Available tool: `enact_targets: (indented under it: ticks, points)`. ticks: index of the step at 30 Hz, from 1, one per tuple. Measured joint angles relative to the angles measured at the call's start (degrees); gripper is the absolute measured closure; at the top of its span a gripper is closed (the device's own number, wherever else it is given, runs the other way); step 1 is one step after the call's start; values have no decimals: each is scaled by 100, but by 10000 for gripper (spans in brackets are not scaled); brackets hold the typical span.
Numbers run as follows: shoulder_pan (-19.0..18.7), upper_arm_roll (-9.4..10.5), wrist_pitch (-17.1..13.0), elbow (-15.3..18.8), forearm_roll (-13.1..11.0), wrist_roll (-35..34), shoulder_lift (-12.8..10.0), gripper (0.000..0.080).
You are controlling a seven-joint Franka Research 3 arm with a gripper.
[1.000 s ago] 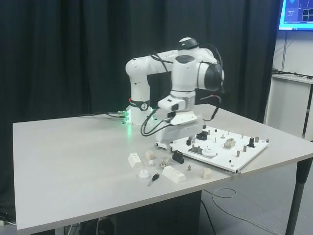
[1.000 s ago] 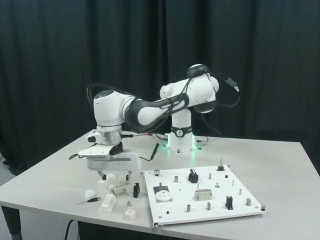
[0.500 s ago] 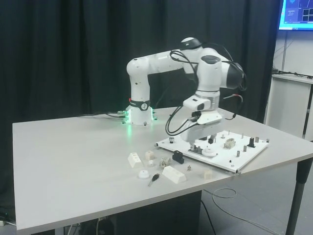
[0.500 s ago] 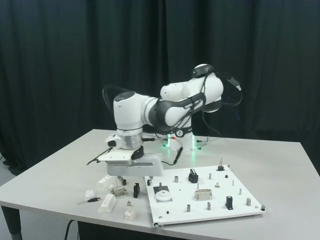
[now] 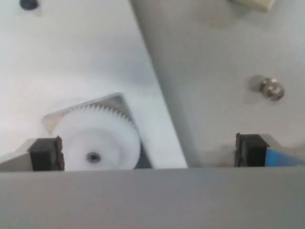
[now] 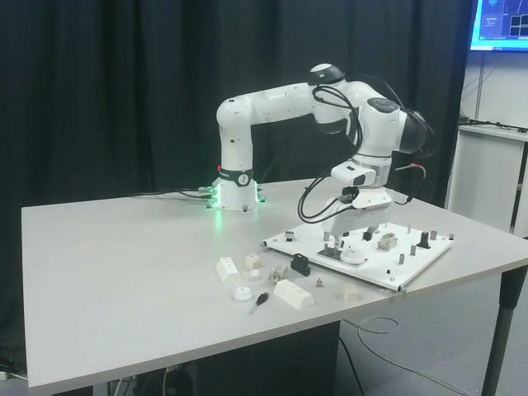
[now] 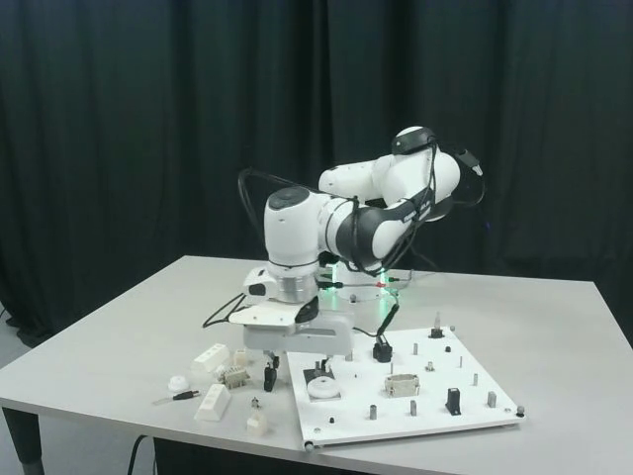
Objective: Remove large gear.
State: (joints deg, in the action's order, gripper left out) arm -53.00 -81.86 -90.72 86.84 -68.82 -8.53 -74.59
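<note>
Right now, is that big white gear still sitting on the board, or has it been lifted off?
Still on. The large gear lies flat on the white board, and the open tool is not gripping it.

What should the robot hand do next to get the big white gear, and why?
Probably slide sideways until the round white toothed gear sits midway between its fingers, then lower. In the wrist view the open gripper is off-centre: one black finger pad is right beside the gear, the other hangs over the grey table, beyond the white board's edge.

The large gear (image 5: 97,144) looks like matt white plastic, toothed at the rim, on a smooth white board (image 5: 71,57).
</note>
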Motion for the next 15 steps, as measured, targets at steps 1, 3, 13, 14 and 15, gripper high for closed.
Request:
enact_targets:
  ticks: [1, 3, 13, 14, 15]
  points:
    - [-41, 1, 0, 38, 7, -20, 0, 3]
    - [-115, 1, 0, 110, 14, -58, 0, 3]
    - [-369, 4, -82, 422, 0, -155, 9, 3]
    - [-382, 8, -106, 442, -12, -159, 13, 3]
    - [-392, 14, -128, 459, -27, -165, 16, 3]
